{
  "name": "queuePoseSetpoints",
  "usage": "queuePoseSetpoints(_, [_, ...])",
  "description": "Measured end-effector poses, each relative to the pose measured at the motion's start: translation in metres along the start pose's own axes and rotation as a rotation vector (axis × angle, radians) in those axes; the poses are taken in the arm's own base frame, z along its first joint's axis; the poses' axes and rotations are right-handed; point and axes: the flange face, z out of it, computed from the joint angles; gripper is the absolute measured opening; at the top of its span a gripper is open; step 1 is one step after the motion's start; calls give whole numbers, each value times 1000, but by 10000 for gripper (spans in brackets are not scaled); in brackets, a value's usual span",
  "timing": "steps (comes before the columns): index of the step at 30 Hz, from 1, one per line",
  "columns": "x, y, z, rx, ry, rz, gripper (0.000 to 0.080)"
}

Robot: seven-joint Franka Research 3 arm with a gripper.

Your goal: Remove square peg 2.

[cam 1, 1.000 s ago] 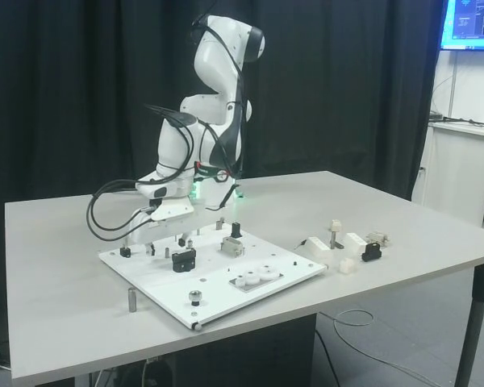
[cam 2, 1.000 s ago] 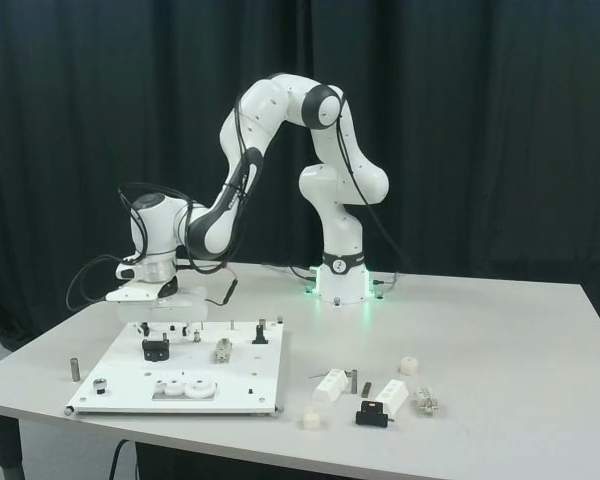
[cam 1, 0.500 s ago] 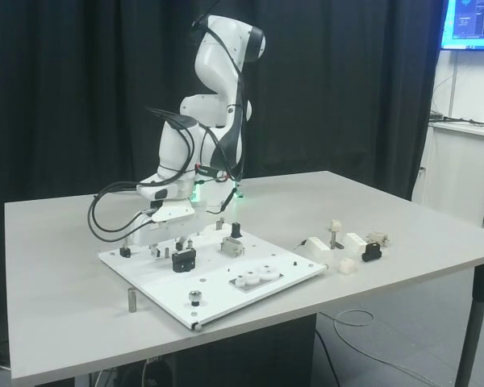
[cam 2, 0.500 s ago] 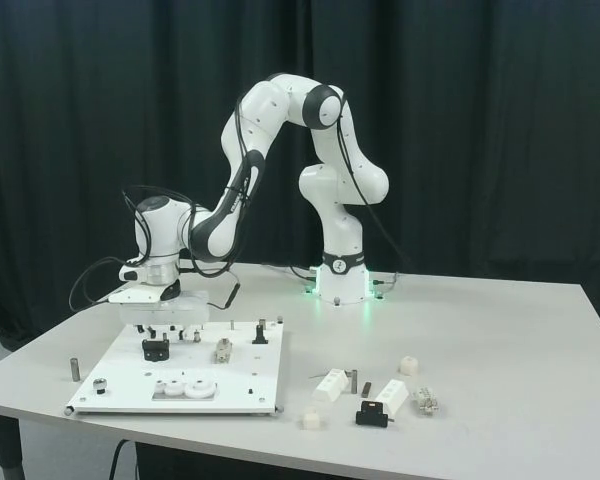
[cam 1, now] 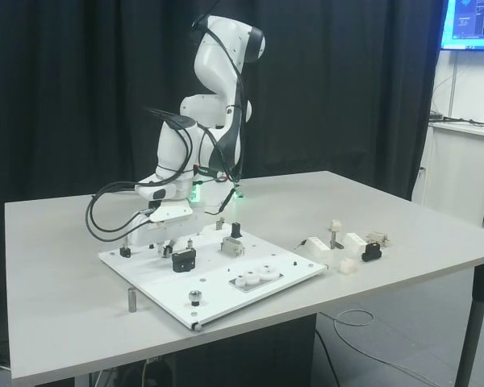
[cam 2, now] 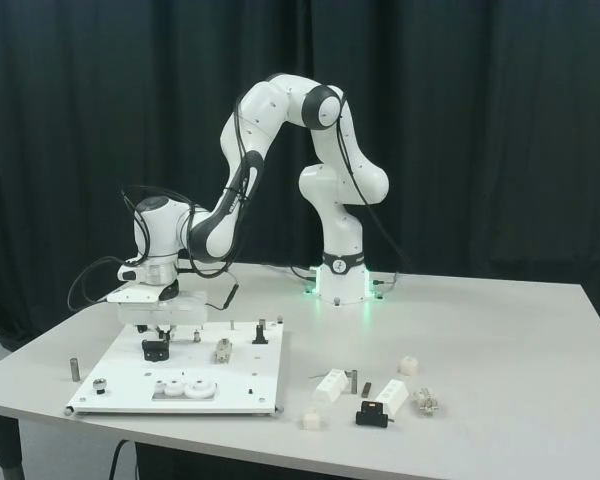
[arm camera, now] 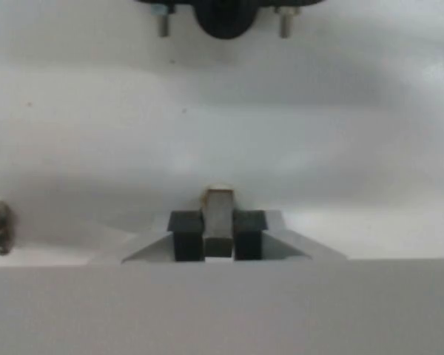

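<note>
The white arm's two-fingered gripper (arm camera: 219,237) is holding the small grey square-sectioned metal peg (arm camera: 219,222): in the wrist view its two black fingertip pads (arm camera: 185,235) are sitting against opposite flanks of the peg, with no gap showing on either side. The peg is standing upright between the pads, its long axis running along the fingers, its pale top end facing the camera and its lower end pointing toward the flat white assembly board (cam 1: 218,274). Judging from this, the coming move is turning on that single axis: the peg is lying directly in line with the hand, so a straight pull away from the board, without tilt, should be what frees it.

In the room views the gripper (cam 1: 168,230) is hanging low over the board's rear left area, just behind the small black block fixture (cam 1: 182,260) standing on the board. Whether the peg's foot is seated in its hole or already clear of it cannot be told, since the hand is hiding it.

No brand, label or readable writing is showing on the board, peg or arm.
</note>
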Motion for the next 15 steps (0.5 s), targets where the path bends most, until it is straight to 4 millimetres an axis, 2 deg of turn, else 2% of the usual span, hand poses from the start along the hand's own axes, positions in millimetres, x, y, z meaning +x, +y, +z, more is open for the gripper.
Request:
queuePoseSetpoints(1, [0, 0, 0, 1, 1, -1, 100])
queuePoseSetpoints(15, [0, 1, 0, 4, 5, -21, 77])
